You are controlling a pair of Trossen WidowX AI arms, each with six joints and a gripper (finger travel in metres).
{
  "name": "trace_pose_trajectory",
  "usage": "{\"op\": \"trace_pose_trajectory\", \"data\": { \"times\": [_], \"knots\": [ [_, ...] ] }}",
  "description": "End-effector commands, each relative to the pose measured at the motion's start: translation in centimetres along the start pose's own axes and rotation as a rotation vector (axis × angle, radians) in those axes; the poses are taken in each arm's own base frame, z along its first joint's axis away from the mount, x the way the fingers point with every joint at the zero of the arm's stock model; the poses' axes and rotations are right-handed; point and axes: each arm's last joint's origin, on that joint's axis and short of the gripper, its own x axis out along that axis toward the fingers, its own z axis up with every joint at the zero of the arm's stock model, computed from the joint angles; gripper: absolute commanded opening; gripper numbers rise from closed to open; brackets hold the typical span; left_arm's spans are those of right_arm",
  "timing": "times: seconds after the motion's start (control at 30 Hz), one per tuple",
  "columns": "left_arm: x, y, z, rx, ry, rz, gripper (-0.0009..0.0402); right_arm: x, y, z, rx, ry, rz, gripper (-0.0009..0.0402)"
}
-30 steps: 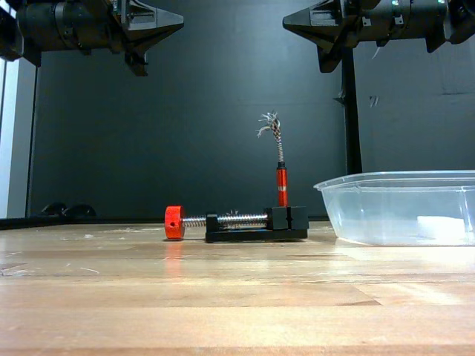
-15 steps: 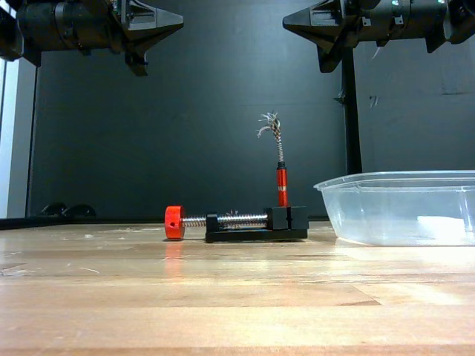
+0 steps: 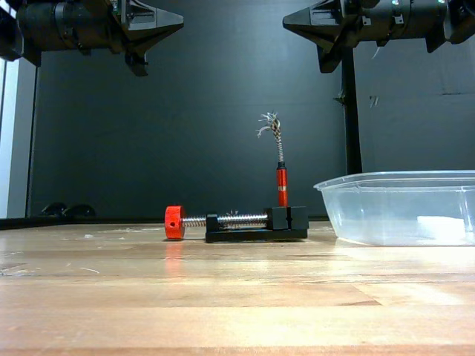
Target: Remove the RCA connector from the receptacle and place in the container
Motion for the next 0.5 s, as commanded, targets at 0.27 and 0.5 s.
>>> {"op": "trace_pose_trajectory", "data": {
  "times": [0.27,0.5],
  "knots": [
    [0.0,0.0,0.0,0.000,0.000,0.000,0.0000,1.3,0.6,1.3,0.007,0.312,-0.015,0.0000],
    [0.0,0.0,0.0,0.000,0.000,0.000,0.0000,3.2,1.8,1.3,-0.019,0.554,-0.009,0.0000]
  ]
}}
